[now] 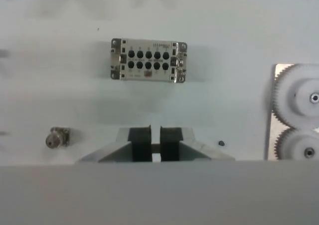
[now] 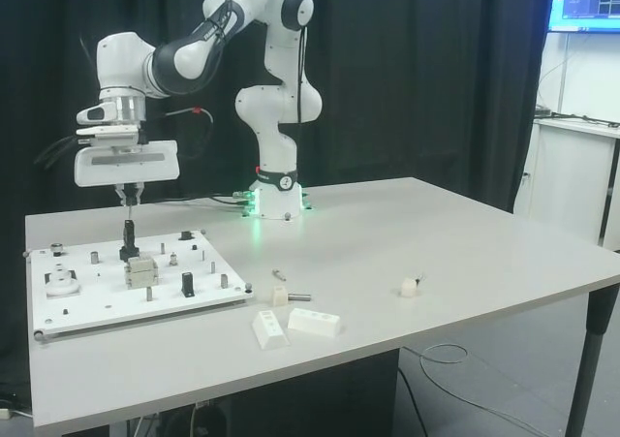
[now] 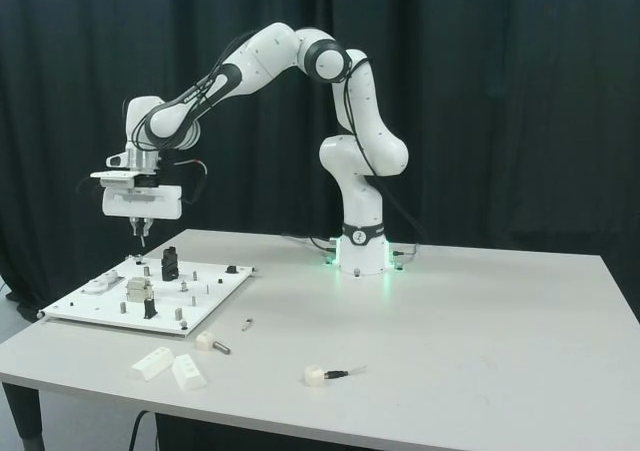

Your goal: Insert square peg 1.

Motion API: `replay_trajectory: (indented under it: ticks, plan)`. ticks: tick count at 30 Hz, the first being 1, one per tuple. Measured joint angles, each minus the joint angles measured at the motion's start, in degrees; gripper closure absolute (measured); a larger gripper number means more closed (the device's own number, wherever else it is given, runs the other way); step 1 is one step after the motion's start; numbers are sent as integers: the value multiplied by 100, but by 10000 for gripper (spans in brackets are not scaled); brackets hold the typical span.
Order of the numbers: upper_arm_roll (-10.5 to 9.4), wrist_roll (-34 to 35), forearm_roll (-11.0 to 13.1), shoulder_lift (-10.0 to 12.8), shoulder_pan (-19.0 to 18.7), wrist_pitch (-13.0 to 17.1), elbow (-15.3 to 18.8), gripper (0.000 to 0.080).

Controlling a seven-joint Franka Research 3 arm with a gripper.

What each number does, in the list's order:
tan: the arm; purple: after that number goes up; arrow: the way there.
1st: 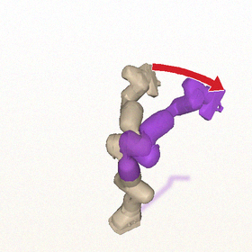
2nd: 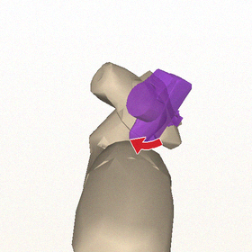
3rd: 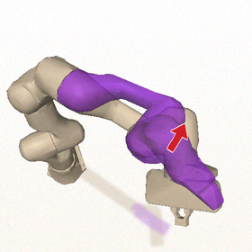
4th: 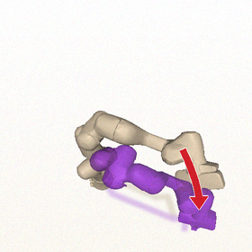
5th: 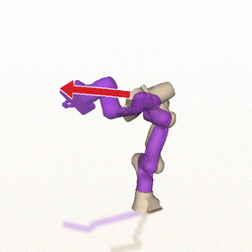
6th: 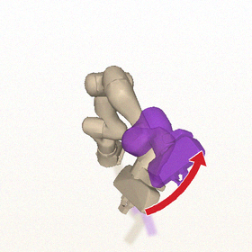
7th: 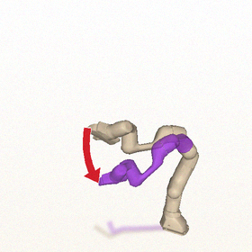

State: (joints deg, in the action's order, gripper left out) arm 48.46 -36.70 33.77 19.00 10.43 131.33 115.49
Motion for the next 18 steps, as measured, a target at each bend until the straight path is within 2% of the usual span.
replay_trajectory:
  ticks: [6,18]
  plan:
    - [-16,-281,157,167,0,17,-63,771]
    - [-28,-1434,650,436,14,42,-83,771]
